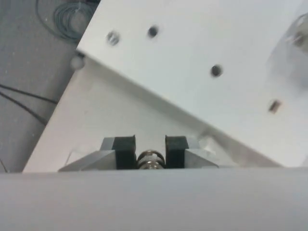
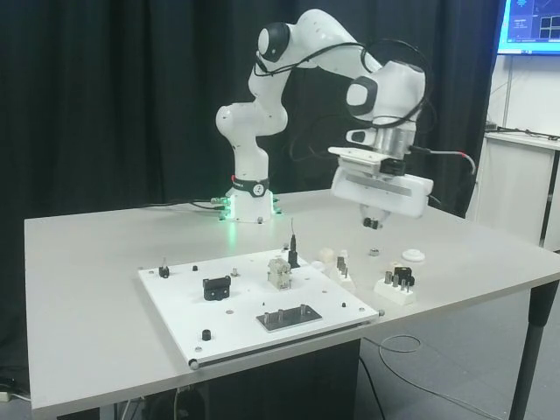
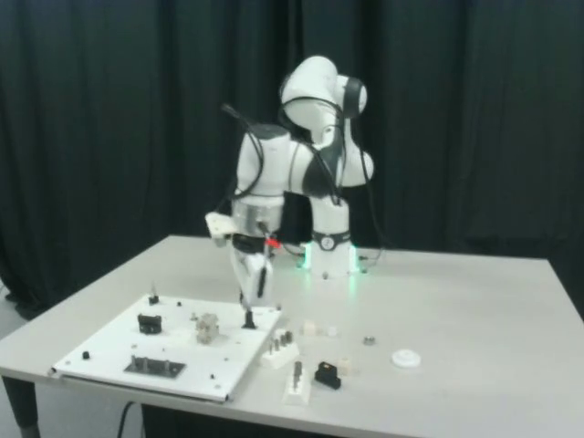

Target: Insert BNC.

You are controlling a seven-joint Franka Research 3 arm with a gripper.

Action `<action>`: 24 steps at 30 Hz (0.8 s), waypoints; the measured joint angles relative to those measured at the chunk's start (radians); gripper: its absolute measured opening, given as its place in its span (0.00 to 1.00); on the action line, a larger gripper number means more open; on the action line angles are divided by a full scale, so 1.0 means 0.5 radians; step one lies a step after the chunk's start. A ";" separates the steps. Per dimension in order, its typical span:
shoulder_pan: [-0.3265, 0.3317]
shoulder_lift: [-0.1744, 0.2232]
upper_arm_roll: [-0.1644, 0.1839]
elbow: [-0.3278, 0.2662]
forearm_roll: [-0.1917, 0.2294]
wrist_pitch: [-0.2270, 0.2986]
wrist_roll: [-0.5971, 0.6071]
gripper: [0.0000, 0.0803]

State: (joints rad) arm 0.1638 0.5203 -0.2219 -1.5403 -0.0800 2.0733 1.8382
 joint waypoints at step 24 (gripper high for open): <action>-0.308 -0.087 -0.038 0.000 -0.032 -0.088 -0.347 0.16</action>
State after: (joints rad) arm 0.0098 0.4769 -0.2411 -1.5404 -0.0961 2.0292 1.6647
